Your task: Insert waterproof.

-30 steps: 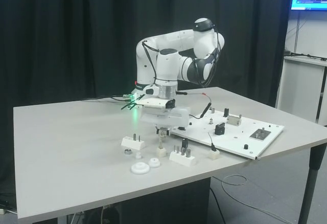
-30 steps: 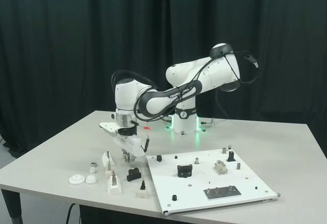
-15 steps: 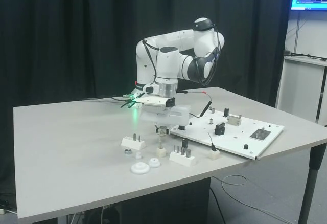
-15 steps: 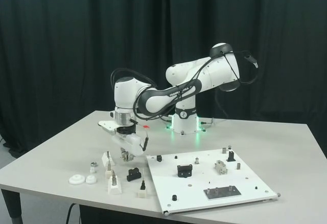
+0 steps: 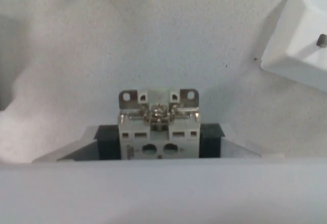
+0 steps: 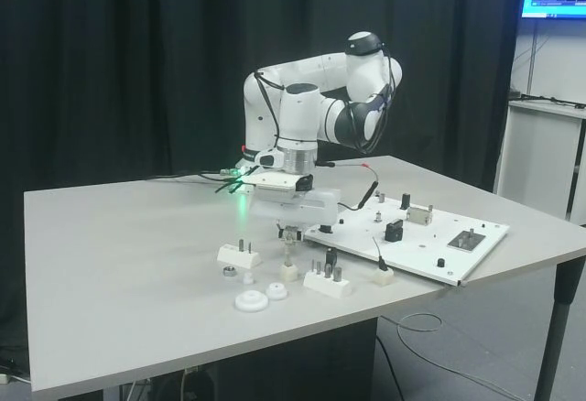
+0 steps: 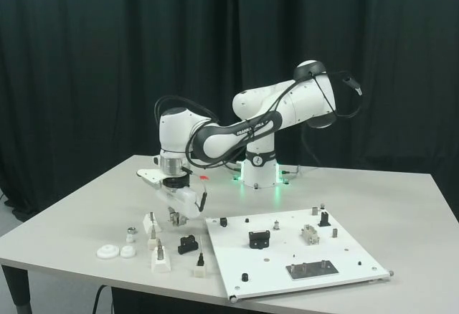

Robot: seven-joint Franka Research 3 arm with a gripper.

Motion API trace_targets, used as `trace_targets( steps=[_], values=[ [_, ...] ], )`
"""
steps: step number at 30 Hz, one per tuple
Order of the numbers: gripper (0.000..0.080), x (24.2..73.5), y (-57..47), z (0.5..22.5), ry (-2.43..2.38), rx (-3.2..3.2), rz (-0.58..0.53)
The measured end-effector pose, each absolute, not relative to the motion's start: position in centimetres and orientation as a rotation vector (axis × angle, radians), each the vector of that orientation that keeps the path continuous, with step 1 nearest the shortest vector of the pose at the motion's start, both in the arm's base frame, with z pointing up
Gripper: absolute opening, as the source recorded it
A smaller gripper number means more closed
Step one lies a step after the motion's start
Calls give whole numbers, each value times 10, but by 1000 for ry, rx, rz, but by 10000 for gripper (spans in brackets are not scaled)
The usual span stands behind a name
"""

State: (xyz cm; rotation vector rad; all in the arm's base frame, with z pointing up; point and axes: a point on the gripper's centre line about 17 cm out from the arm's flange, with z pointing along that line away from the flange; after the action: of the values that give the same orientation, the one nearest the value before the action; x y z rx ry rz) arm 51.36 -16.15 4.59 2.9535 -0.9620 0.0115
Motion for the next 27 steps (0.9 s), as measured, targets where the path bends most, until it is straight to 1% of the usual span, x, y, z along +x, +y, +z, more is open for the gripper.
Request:
trace_targets(
  steps=[17,27],
  values=[
    [314,517,-160,47,-947,2959,15],
    [314,528,-151,51,-845,2996,27]
  ],
)
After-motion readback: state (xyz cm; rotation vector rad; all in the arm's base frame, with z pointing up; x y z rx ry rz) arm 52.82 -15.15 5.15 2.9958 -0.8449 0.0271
